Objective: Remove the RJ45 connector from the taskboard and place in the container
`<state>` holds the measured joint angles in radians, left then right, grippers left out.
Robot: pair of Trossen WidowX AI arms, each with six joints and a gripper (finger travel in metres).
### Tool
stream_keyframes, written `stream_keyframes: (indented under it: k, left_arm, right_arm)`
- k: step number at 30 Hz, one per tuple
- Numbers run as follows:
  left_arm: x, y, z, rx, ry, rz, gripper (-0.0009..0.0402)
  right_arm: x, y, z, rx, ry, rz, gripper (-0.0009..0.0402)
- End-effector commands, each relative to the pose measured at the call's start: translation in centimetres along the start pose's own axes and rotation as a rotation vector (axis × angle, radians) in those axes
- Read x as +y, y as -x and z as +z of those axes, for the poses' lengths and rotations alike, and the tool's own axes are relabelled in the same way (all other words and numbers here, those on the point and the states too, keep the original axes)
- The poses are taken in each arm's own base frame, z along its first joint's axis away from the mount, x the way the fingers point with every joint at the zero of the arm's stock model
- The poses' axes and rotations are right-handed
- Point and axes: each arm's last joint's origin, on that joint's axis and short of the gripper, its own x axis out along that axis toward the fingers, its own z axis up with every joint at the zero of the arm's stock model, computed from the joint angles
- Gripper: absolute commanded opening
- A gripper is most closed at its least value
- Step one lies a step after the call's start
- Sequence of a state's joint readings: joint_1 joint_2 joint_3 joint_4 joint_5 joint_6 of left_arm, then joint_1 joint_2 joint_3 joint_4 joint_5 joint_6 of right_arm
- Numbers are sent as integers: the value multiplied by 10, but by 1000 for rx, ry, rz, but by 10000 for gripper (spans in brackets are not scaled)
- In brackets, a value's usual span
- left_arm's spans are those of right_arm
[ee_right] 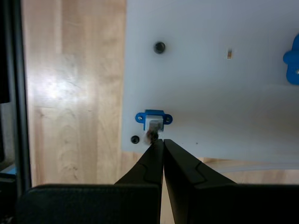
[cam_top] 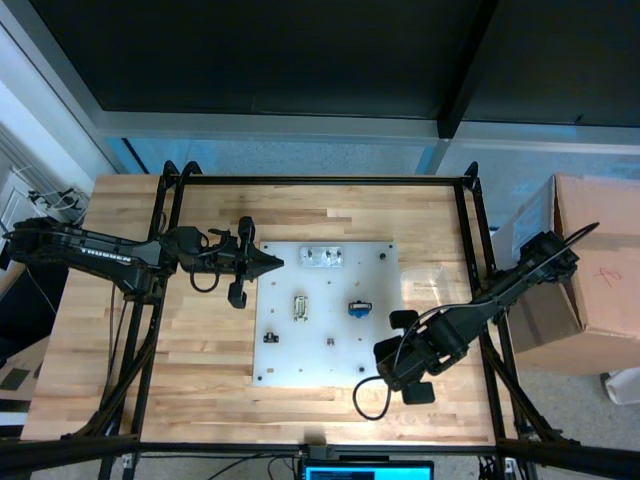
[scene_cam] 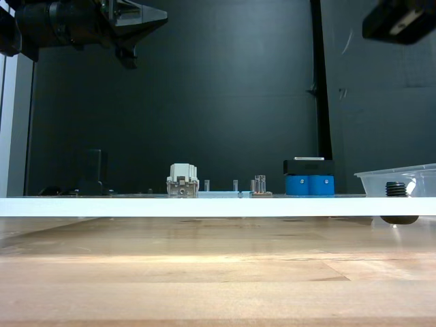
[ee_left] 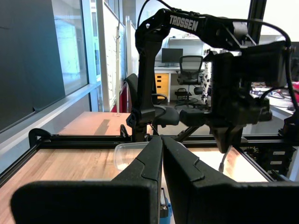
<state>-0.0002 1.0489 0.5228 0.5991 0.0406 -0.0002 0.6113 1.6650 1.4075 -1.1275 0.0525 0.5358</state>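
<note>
End effectors (ee_left: 162,138) (ee_right: 163,140) closed, high above taskboard (cam_top: 300,365)

Matt white board (cam_top: 310,355), glossy wood table (cam_top: 200,370)

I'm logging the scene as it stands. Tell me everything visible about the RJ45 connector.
The RJ45 connector is a small pale grey block, plastic by its look, sitting in a blue flanged holder near a corner of the white taskboard, nothing gripping it. The right end effector, shut, hangs above it; the left end effector, shut, is over the board's far left edge.
</note>
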Motion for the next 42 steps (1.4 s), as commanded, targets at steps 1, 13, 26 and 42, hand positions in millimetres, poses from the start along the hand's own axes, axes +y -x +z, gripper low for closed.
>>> stream_keyframes:
  k: [1, 13, 26, 42]
  left_arm:
    - [0, 0, 0, 0, 0, 0, 0]
    - [0, 0, 0, 0, 0, 0, 0]
    - [0, 0, 0, 0, 0, 0, 0]
    - [0, 0, 0, 0, 0, 0, 0]
  right_arm:
    - [-1, -8, -3, 16, -17, -9, 0]
    - [-2, -25, -8, 13, -56, -7, 0]
    - [0, -42, -7, 11, -54, -4, 0]
    - [6, -62, -3, 58, -61, -1, 87]
